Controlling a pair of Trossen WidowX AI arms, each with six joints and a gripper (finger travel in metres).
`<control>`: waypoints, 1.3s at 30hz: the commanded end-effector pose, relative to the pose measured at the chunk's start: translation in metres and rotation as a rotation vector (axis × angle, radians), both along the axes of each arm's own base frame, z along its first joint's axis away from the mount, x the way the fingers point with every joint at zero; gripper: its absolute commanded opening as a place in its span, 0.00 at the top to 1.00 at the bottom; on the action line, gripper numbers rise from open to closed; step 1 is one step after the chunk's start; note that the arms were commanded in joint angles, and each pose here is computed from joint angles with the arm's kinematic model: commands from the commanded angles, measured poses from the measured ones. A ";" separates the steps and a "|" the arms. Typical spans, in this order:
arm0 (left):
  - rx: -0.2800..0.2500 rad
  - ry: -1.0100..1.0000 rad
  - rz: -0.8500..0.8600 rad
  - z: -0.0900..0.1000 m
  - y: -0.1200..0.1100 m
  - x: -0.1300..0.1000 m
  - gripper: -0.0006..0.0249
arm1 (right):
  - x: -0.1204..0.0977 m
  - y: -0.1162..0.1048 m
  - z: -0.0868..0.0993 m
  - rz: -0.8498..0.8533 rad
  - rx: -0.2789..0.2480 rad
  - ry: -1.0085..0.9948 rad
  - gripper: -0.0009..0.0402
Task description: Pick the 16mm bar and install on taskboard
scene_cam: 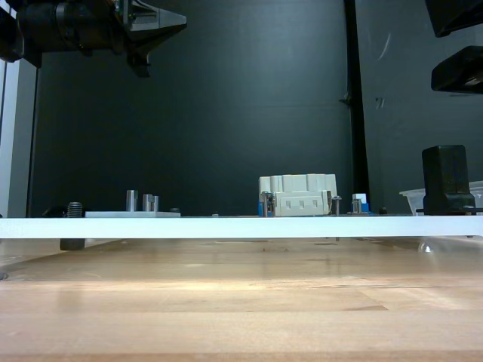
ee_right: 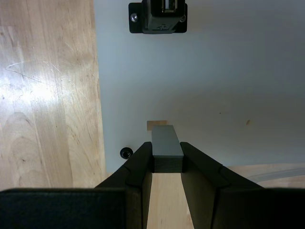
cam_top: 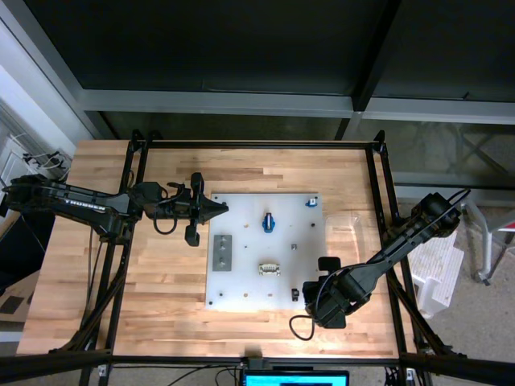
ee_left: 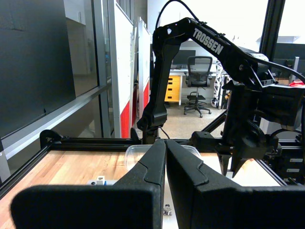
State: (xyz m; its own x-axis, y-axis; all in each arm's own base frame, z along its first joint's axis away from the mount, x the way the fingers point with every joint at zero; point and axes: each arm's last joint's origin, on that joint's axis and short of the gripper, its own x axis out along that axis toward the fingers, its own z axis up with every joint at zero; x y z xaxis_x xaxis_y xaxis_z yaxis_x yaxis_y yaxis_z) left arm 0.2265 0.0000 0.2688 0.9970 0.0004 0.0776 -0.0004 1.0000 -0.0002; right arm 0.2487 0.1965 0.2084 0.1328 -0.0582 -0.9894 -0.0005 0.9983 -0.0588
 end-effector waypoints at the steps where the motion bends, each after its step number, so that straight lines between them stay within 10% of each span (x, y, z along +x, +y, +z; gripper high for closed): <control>1: 0.000 0.000 0.000 0.000 0.000 0.000 0.97 | 0.000 0.000 0.001 -0.001 0.001 -0.005 0.98; 39: 0.000 0.000 0.000 0.000 0.000 0.000 0.98 | 0.001 0.002 -0.004 0.001 0.016 0.020 0.98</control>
